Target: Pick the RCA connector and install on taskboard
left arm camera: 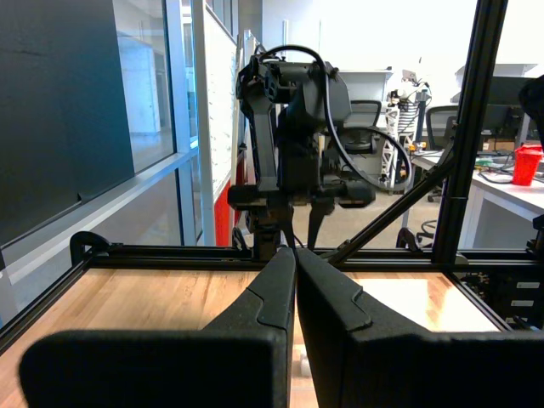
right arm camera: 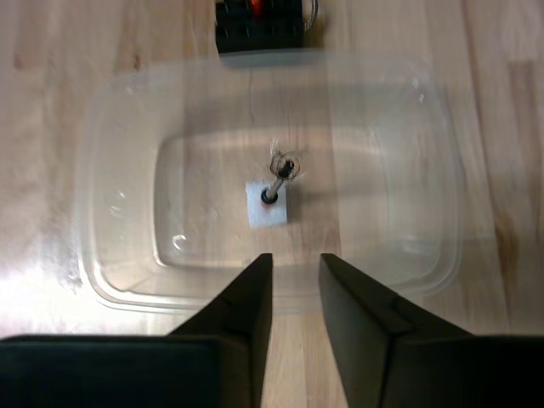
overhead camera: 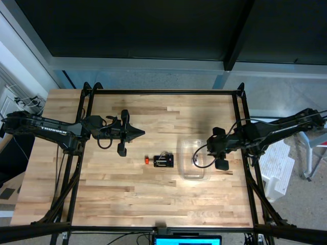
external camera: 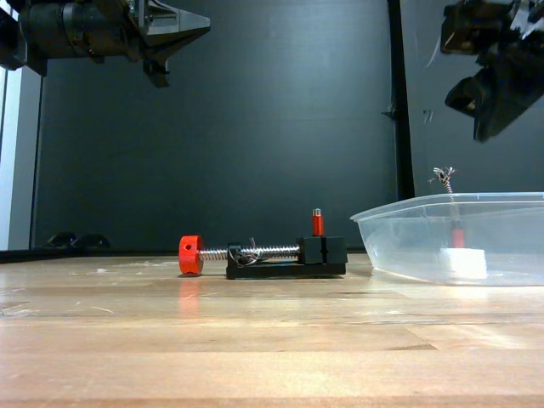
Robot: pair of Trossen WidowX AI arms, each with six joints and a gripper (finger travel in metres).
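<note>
Dark and slightly reddish, the RCA connector [right arm camera: 270,194] stands upright inside the clear plastic tray [right arm camera: 110,280]. Its lower end sits at a small white piece [right arm camera: 268,211], and a twisted wire [right arm camera: 285,164] rises from its upper end. In the low view, the wire tip projects above the tray rim.

The taskboard [overhead camera: 164,161] lies flat on the table [overhead camera: 127,199], just beside the tray on the tray's left side and not touching it. Its red-orange knob [external camera: 190,254] points away from the tray, at the end of a metallic threaded rod [external camera: 268,252]. A short red post [external camera: 316,223] stands upright on the black block.

The right tool [right arm camera: 296,259] hangs above the tray's near wall and points down. Its fingers are parted by a narrow gap and it holds nothing. The connector is apart from it, deeper in the tray.

The left tool [overhead camera: 142,132] is raised well above the table, to the left of the taskboard and beyond it. Its fingers [left arm camera: 276,280] are pressed together and it holds nothing.
</note>
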